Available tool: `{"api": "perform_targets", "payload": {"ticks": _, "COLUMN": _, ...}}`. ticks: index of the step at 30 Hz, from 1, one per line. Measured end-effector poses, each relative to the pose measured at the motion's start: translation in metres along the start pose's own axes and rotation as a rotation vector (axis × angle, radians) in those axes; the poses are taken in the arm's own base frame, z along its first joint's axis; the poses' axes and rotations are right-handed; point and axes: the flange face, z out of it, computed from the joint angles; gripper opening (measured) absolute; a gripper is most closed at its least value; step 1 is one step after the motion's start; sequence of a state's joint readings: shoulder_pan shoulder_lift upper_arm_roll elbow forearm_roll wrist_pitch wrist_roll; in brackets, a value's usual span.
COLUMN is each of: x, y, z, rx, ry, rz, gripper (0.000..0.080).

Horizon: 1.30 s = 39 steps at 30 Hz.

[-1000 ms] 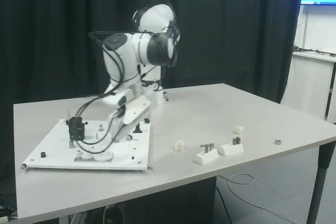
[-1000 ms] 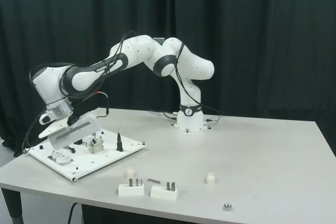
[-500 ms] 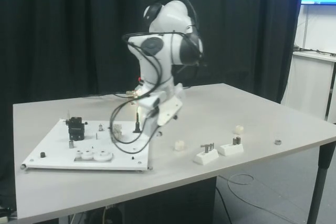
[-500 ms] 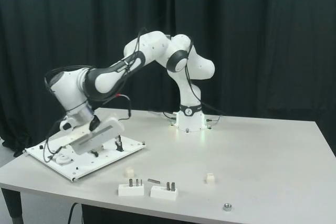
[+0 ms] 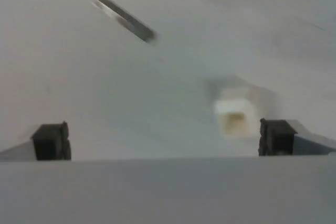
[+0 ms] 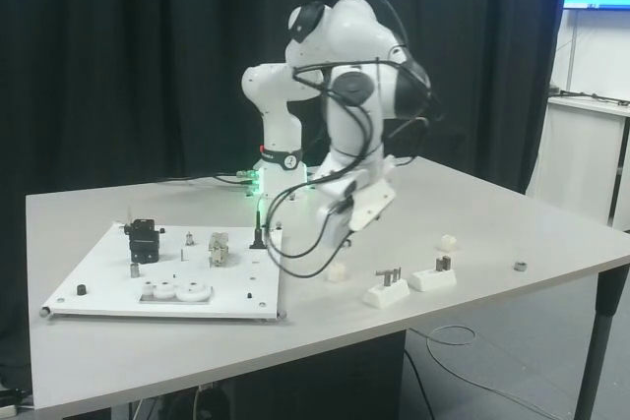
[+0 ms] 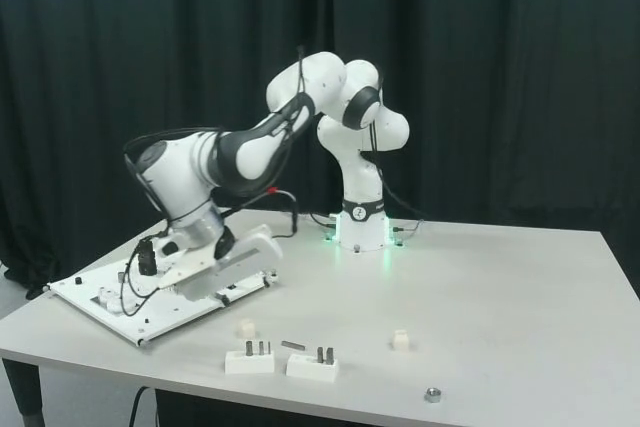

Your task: Pick bolt 4.

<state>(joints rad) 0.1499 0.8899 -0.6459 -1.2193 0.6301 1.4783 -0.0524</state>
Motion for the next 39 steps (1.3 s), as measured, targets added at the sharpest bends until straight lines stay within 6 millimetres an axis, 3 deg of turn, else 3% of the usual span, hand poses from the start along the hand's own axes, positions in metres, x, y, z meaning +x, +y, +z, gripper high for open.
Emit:
{"api": "perform_targets", "payload": {"ticks": 18, "x": -0.038, "y": -0.116, "z": 0.017, "rx": -0.009, "ry": 0.060, "rz": 0.117, "gripper": 0.0800}}
{"api": "perform_targets", "payload": {"ticks": 39, "x": -0.087, "y": -0.251, "z": 0.055, "rx": -0.002, "ry": 0.193, "rz": 0.226, "gripper": 0.0800}}
